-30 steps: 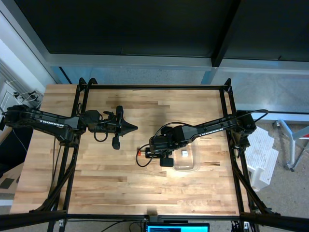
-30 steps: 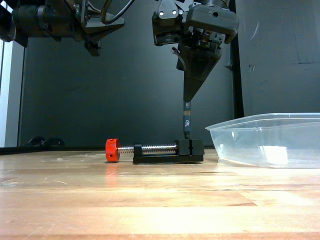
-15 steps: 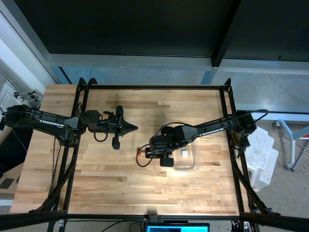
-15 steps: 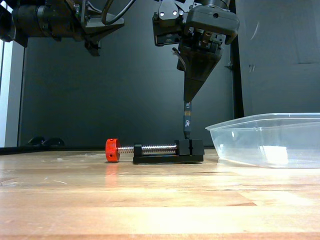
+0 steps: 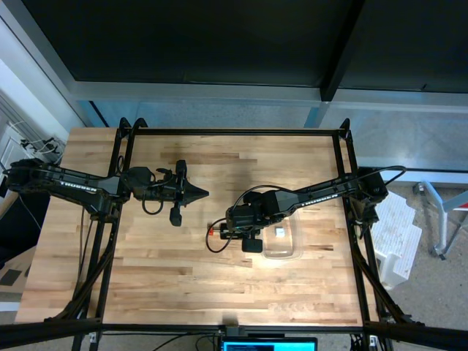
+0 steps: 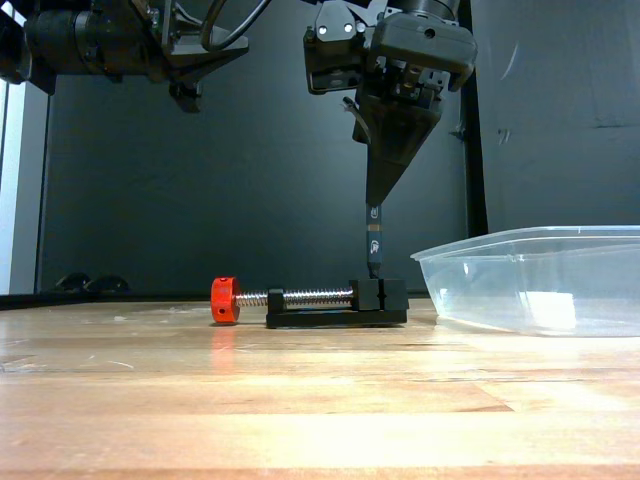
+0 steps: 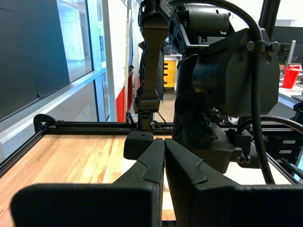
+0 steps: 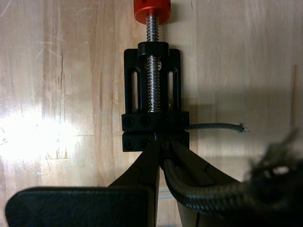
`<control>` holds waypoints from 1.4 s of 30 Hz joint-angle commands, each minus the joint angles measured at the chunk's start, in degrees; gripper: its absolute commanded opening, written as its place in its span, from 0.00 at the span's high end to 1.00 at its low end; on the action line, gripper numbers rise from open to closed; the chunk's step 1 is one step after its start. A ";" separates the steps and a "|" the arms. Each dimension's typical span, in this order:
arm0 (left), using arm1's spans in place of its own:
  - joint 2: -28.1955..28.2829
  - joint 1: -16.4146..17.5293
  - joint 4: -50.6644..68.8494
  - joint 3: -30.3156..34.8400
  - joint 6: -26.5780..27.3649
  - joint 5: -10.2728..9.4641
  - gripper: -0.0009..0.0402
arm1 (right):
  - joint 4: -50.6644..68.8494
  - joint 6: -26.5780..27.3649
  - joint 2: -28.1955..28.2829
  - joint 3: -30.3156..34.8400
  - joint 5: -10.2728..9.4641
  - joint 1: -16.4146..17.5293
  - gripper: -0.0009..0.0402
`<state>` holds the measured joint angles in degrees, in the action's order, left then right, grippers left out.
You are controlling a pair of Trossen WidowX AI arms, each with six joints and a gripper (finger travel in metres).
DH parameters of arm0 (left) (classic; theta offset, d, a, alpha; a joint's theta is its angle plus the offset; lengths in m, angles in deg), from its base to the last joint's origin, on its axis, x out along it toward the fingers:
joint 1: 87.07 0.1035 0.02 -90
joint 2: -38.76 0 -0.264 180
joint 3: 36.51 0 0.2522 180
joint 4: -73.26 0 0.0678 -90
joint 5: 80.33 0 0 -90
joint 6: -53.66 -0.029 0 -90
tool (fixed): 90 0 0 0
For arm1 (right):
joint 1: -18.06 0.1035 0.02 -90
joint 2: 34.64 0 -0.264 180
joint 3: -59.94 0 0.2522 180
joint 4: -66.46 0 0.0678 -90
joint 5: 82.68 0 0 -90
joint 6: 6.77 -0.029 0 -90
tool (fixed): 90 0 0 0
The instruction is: Pick the USB-C connector and install on taskboard
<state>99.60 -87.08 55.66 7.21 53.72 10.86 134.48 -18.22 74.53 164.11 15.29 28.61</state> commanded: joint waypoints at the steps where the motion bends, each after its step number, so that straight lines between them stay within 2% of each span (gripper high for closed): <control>1: 0.02 0.00 0.00 0.00 -0.02 0.00 0.98 | -0.13 0.22 0.02 0.04 0.04 -0.02 0.98; 42: 0.02 0.00 0.00 0.00 -0.02 0.00 0.98 | -2.93 1.75 0.11 -3.08 -0.57 -0.04 0.97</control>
<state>99.60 -87.08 55.69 7.21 53.69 10.86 131.33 -16.53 74.68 161.14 14.81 28.54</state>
